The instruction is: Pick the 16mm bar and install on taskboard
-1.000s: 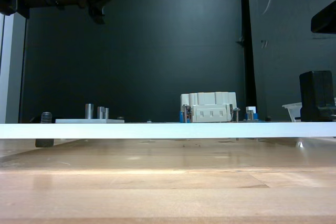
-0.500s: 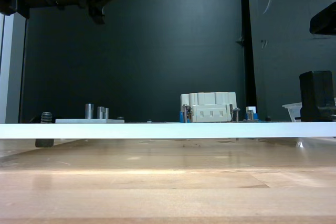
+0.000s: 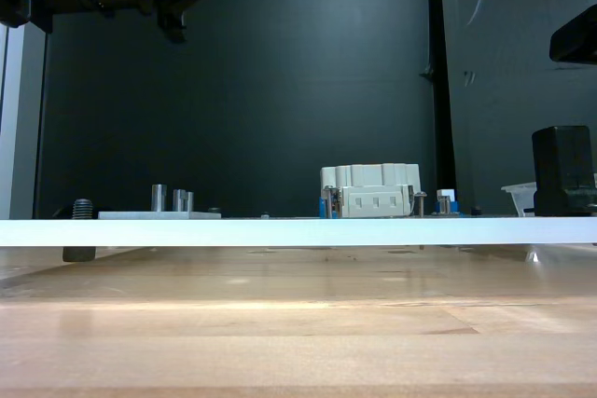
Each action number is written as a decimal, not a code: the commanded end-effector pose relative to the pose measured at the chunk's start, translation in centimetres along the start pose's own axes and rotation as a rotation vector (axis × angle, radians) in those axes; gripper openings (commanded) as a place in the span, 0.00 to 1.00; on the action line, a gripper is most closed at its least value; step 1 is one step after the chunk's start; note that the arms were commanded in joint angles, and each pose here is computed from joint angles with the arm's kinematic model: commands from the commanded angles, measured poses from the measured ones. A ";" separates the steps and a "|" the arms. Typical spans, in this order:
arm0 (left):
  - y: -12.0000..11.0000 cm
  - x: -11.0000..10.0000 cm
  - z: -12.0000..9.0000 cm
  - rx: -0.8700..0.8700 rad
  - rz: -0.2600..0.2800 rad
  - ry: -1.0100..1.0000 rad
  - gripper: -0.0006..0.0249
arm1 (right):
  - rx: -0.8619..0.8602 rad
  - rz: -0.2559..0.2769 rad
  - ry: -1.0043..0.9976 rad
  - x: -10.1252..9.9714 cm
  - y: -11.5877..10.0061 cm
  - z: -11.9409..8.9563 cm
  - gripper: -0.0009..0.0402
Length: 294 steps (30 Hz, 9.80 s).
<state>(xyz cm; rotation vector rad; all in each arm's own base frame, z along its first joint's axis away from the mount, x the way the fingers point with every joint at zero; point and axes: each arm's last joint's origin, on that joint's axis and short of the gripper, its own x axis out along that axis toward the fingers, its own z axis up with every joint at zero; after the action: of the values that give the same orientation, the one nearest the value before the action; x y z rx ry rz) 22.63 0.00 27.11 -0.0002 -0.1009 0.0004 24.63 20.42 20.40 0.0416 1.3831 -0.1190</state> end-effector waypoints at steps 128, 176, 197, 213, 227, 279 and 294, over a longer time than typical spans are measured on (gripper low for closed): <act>0.0 0.0 0.0 0.000 0.000 0.000 0.02 | -0.203 0.035 -0.044 -0.5 -0.2 -0.1 0.02; 0.0 0.0 0.0 0.000 0.000 -0.001 0.02 | -0.115 0.032 -0.034 -0.2 -0.1 -0.7 0.02; 0.0 0.0 0.0 0.000 0.000 -0.001 0.02 | -0.117 0.018 -0.020 0.0 -0.2 -0.9 0.02; 0.0 0.0 0.0 0.000 0.000 -0.001 0.02 | -0.114 0.020 -0.036 0.0 -0.2 -0.8 0.02; 0.0 0.0 0.0 0.000 0.000 -0.001 0.02 | -0.111 0.028 -0.045 -0.1 -0.1 -0.7 0.02; 0.0 0.0 0.0 0.000 0.000 -0.001 0.02 | -0.165 0.033 -0.147 -1.5 -0.2 -1.2 0.02; 0.0 0.0 0.0 0.000 0.000 -0.001 0.02 | -0.180 0.050 -0.200 -0.8 0.0 -2.2 0.02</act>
<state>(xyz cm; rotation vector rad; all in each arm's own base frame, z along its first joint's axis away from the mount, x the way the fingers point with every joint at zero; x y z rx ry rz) 22.63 0.00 27.10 -0.0002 -0.1005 0.0004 22.35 20.61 20.81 -0.0842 1.1902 0.0399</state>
